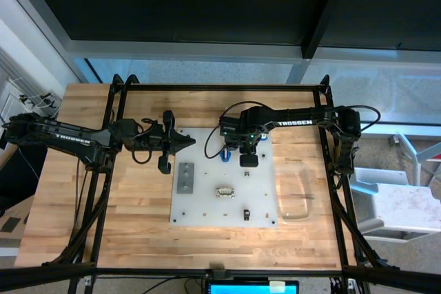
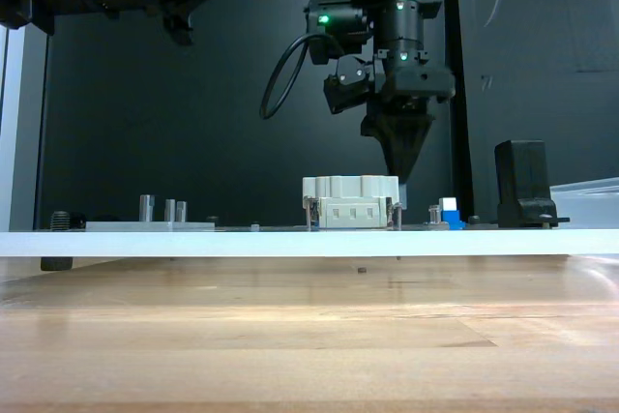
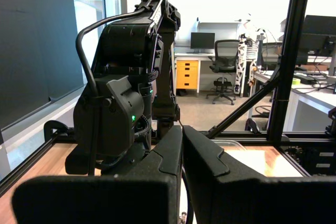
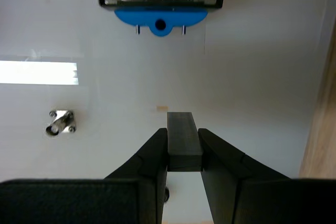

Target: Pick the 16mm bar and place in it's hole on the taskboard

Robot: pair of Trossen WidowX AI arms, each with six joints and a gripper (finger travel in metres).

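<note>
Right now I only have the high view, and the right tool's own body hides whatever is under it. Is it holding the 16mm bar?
Observer: Yes. The right wrist view shows the 16mm bar clamped in the right tool, over the white task board.
Operator: How low is it?
Observer: In the low view the right tool points straight down behind the cream connector, with its tip about level with the connector's top. I cannot tell whether the bar touches the board.
Operator: And the left tool?
Observer: The left wrist view shows the left tool shut on nothing, and the low view puts it high above the board.
</note>
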